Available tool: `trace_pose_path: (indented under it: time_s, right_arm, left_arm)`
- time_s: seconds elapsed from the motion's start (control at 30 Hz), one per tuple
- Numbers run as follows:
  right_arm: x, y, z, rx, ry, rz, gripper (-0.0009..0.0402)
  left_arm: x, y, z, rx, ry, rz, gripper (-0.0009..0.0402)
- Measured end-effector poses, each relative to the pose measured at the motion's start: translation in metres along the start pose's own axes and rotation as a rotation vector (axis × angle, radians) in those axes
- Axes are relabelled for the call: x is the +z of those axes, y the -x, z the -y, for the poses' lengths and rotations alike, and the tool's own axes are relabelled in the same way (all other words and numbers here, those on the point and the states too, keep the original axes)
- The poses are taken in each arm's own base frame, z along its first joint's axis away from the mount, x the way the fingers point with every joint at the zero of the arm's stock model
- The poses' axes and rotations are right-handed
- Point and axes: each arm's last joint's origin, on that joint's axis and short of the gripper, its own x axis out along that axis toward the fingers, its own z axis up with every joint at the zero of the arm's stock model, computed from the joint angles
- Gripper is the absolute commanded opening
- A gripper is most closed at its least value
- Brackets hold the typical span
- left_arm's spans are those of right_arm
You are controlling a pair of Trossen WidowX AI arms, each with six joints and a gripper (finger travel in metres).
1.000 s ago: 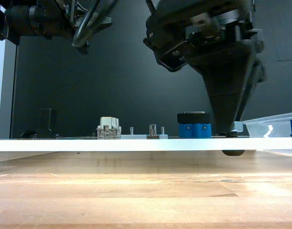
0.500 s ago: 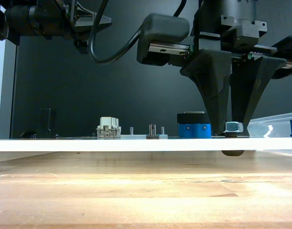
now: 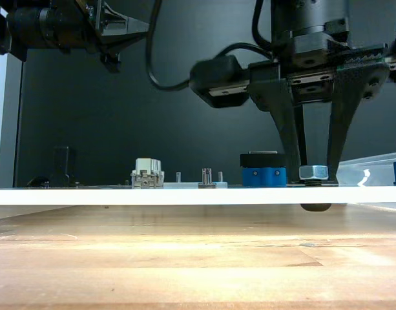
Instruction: Pick the M12 fastener and fasten on the M12 threads
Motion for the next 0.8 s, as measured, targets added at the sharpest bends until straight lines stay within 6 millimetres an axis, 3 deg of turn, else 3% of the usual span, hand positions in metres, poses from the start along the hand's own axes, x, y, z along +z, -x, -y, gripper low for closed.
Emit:
trace_pose_path:
  time_s: [0.2, 0.37, 0.5, 0.8]
  right_arm:
    - [-0.0003, -0.0003, 0.0006, -0.001, -0.366, 0.001, 0.0059]
    - [-0.0006, -0.0003, 0.0011, -0.001, -0.523, 0.001, 0.0059]
    - [-0.0008, -0.0003, 0.0013, 0.0, -0.609, 0.001, 0.0059]
    - [-0.0013, -0.0004, 0.002, -0.001, -0.604, 0.002, 0.0059]
  left_arm:
    - [0.0, 0.0, 0.0, 0.0, 0.0, 0.0, 0.0]
    - [0.0001, 0.0, 0.0, 0.0, 0.0, 0.0, 0.0]
    - [0.0, 0.0, 0.0, 0.0, 0.0, 0.0, 0.0]
    - [0.0, 0.0, 0.0, 0.0, 0.0, 0.0, 0.0]
